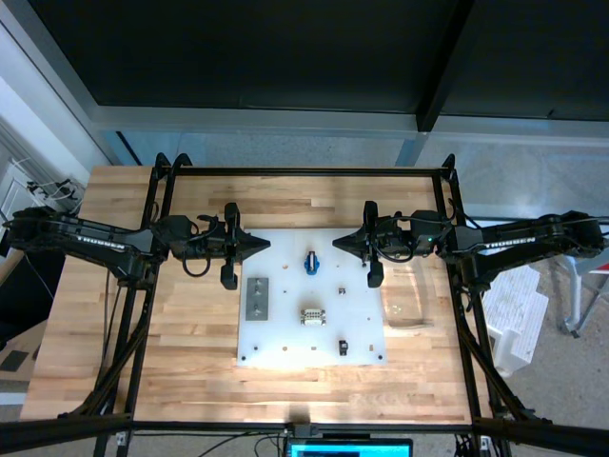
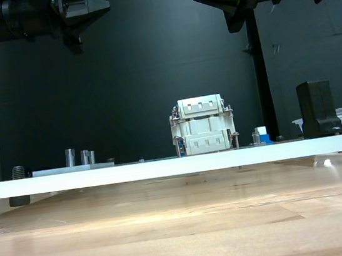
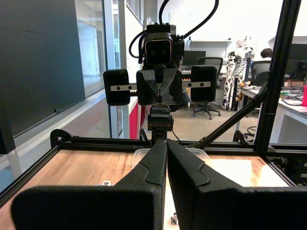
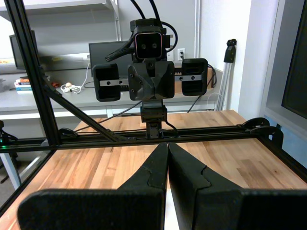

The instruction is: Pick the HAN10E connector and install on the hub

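On the white board (image 1: 285, 335) stands one small beige-grey stack. In the low view the pale grey HAN10E connector (image 2: 201, 106) sits on top of the hub (image 2: 203, 137), which has metal tabs at its ends. From above they show as one piece, the connector (image 1: 311, 316) covering the hub. My left gripper (image 1: 261, 245) hovers high over the board's far left corner, shut and empty. Its closed fingertips (image 3: 160, 152) point at the right arm. My right gripper (image 1: 339, 244) hangs high to the far right of the blue part, also shut and empty, its fingertips (image 4: 162, 154) touching.
A blue upright part (image 1: 310, 262) stands behind the stack. A grey metal block (image 1: 257, 297) with pegs lies at the board's left, and a small black part (image 1: 344, 345) near its front right. A clear plastic tray (image 1: 411, 307) rests right of the board. Black frame rails (image 1: 304, 172) surround the table.
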